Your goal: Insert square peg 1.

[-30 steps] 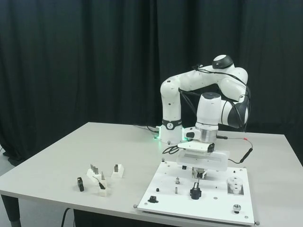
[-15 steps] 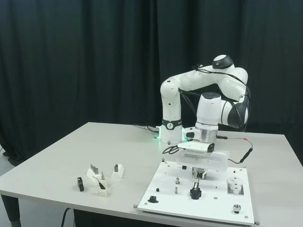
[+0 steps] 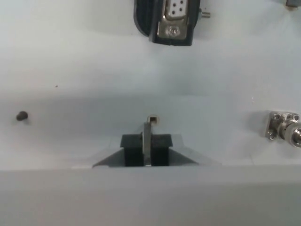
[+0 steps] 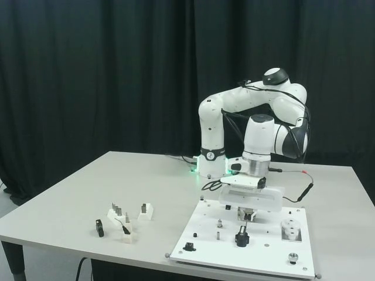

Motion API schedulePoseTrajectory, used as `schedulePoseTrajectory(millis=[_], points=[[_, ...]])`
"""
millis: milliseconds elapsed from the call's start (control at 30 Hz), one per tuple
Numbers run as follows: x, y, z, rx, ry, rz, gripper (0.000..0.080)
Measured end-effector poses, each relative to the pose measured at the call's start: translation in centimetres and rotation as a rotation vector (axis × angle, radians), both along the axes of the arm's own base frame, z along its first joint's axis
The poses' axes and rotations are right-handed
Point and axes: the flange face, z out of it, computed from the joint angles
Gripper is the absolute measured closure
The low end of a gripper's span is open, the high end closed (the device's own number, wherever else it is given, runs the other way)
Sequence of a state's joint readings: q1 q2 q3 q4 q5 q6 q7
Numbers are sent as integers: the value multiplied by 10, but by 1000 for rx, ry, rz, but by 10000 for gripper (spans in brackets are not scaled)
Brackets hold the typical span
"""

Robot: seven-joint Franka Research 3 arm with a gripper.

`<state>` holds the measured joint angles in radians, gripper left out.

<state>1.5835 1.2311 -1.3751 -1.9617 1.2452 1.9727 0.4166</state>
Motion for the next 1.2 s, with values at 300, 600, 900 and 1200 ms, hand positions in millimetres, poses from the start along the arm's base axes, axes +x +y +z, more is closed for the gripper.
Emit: schedulePoseTrajectory(millis=[300,600,900,1200], points=[[0,-5,0,-20,8,3,772],[0,-8,1,-40,14,18,772],[0,-6,4,-35,10,12,772],[0,-1,10,-14,3,-16,772]])
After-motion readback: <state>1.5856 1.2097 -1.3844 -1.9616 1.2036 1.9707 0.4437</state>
